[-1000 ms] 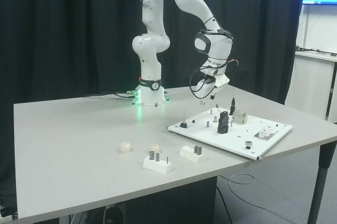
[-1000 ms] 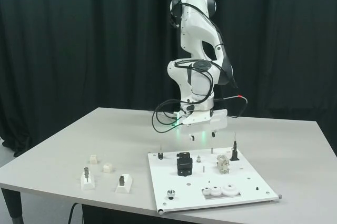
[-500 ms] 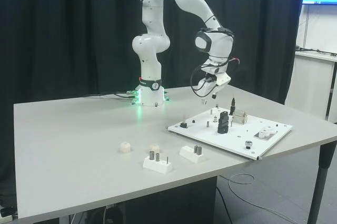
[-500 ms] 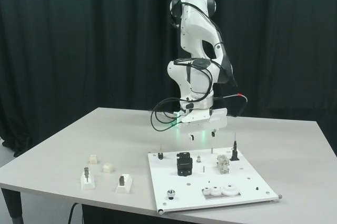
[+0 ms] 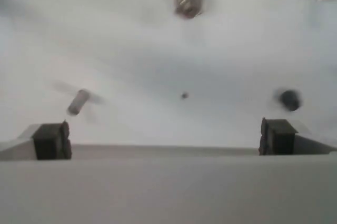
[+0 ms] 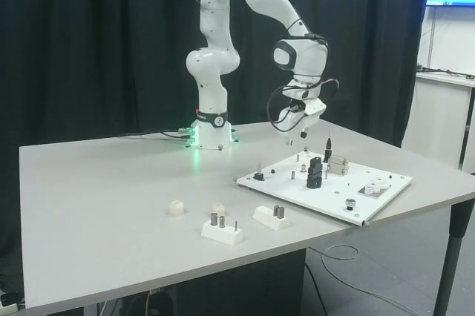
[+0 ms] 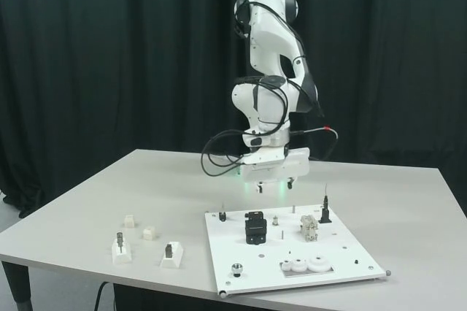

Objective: Pick round peg 1.

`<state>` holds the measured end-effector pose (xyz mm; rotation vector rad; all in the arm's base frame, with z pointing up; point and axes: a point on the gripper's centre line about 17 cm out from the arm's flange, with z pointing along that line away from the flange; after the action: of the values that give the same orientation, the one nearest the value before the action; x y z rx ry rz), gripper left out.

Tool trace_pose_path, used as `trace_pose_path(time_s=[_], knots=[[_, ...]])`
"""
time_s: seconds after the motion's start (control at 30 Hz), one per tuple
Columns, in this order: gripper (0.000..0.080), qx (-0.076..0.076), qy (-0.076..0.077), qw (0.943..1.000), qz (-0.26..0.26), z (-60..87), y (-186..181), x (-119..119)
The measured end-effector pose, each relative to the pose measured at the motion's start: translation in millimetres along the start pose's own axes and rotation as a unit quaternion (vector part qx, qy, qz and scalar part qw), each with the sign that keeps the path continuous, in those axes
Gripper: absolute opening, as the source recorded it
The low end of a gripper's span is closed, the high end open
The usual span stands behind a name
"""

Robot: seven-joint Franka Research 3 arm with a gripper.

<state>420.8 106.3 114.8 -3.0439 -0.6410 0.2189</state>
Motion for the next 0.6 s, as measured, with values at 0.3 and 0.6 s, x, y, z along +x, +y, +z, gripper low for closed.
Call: trace_pose_path(time_s=[0.3, 0.6], knots=[[0.0800, -0.024, 0.049, 0.9985, -0.010, -20.6, 41, 28], [0.0800, -0.048, 0.094, 0.9942, -0.017, -41.1, 103, 57]])
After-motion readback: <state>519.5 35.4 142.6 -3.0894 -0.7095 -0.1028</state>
